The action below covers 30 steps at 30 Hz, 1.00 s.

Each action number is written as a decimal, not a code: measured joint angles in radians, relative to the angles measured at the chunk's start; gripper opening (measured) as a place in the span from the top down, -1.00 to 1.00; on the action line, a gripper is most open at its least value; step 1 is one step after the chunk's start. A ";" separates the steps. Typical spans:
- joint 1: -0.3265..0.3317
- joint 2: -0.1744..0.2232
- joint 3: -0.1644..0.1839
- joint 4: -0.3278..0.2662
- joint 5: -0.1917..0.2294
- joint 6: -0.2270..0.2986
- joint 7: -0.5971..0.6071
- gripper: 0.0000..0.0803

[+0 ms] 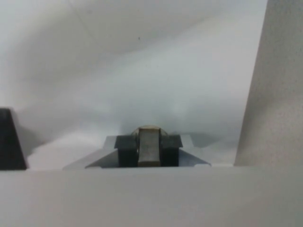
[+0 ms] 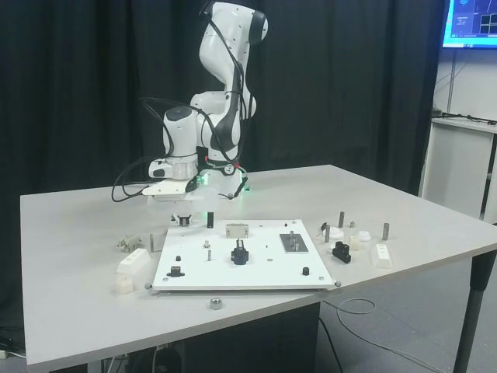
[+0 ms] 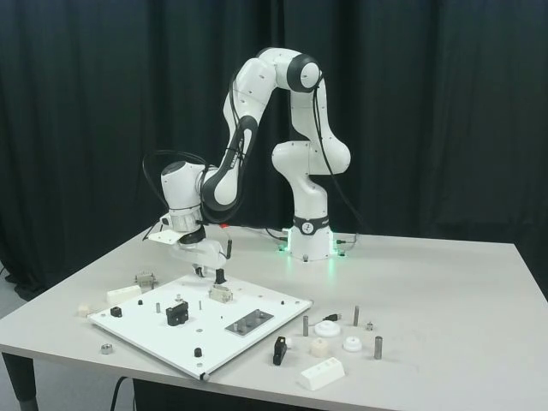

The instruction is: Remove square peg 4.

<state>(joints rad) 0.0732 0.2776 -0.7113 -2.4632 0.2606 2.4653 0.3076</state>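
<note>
In the wrist view my gripper (image 1: 149,160) is shut on a small grey square peg (image 1: 149,144). The peg stands upright between the two black fingers (image 1: 125,151). Both room views put the gripper (image 2: 184,220) (image 3: 199,271) low over the far left corner of the white board (image 2: 233,268) (image 3: 257,300). Its tips are at or just above the board's surface. In those views the fingers hide the peg, and I cannot tell whether its lower end sits in a hole.
A black peg (image 2: 210,219) stands on the board close beside the gripper. Further along lie a grey block (image 2: 237,230), a black clamp (image 2: 239,255) and a metal plate (image 2: 293,242). White blocks (image 2: 133,268) lie left of the board, and loose pegs and parts (image 2: 349,241) to its right.
</note>
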 joint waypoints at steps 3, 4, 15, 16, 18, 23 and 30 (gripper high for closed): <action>0.000 0.000 0.000 0.000 0.000 0.000 0.001 0.76; 0.000 0.000 0.000 0.000 0.000 0.000 0.001 0.76; 0.002 0.000 0.000 0.000 -0.002 0.000 -0.002 0.76; 0.002 0.000 0.000 0.000 -0.003 0.000 -0.004 0.76; 0.002 0.000 0.000 0.000 -0.004 0.001 -0.009 0.76; 0.003 0.000 0.000 0.000 -0.009 0.001 -0.025 0.76; 0.004 0.000 0.000 0.000 -0.017 0.002 -0.034 0.76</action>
<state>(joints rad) 0.0772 0.2779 -0.7113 -2.4629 0.2439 2.4669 0.2733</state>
